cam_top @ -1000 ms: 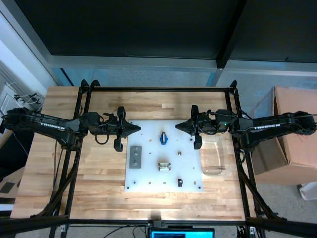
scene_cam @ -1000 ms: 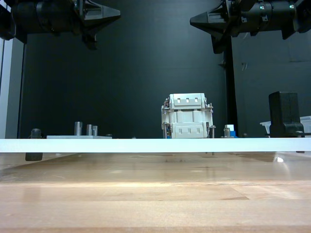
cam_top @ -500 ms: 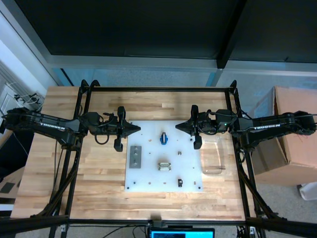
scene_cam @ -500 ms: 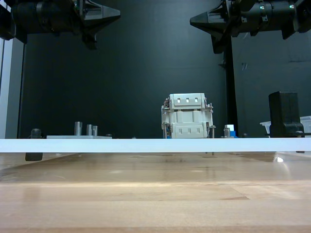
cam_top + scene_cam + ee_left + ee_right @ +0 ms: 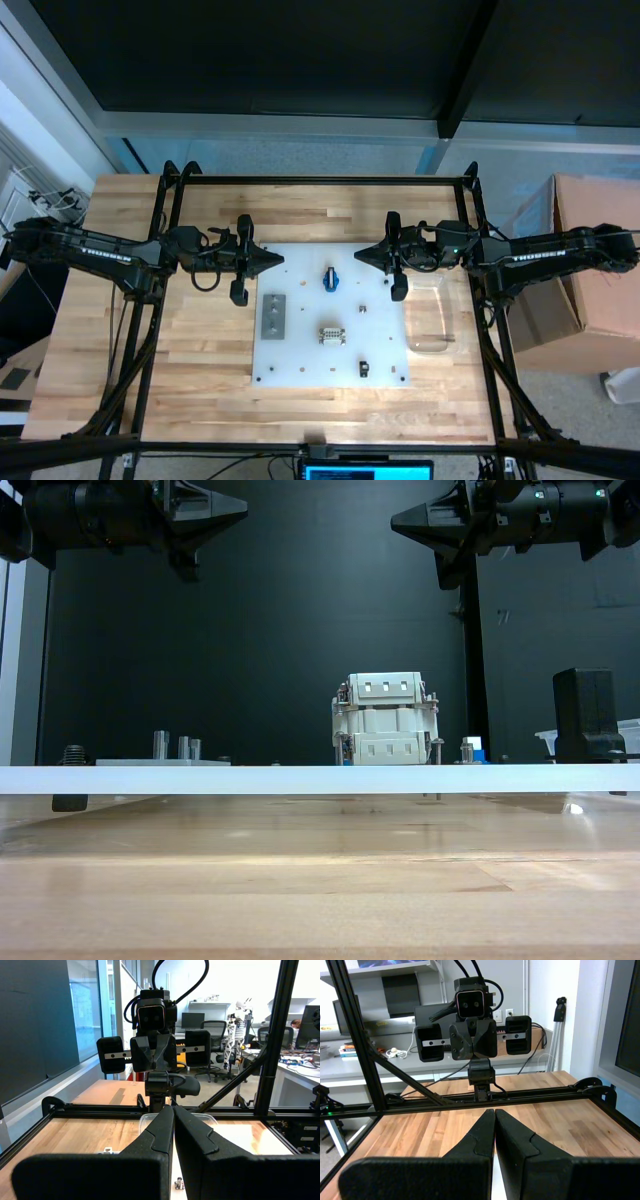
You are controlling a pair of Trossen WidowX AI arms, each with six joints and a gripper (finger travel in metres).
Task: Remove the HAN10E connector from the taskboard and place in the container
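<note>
1. While the HAN10E connector (image 5: 332,336) sits in its seat on the taskboard (image 5: 300,352), nothing grasps it yet.
2. The left pincer (image 5: 279,259) and right pincer (image 5: 359,253), both pressed together, hover high over the board's far side.
3. Next, likely: one pincer spreads and descends onto the connector; the container (image 5: 441,346) lies beside the board.

The connector (image 5: 332,336) was a small pale grey block with metal screws at its corners. It sat upright in its seat near the middle of the white board (image 5: 300,357), its upper half standing above the board's surface in the low view (image 5: 385,720). The clear plastic container (image 5: 443,318) lay on the table just beside the board's right edge, well apart from the connector. The left gripper (image 5: 272,260) and right gripper (image 5: 362,252) hung above the board's far corners, fingers pressed together, touching neither.
</note>
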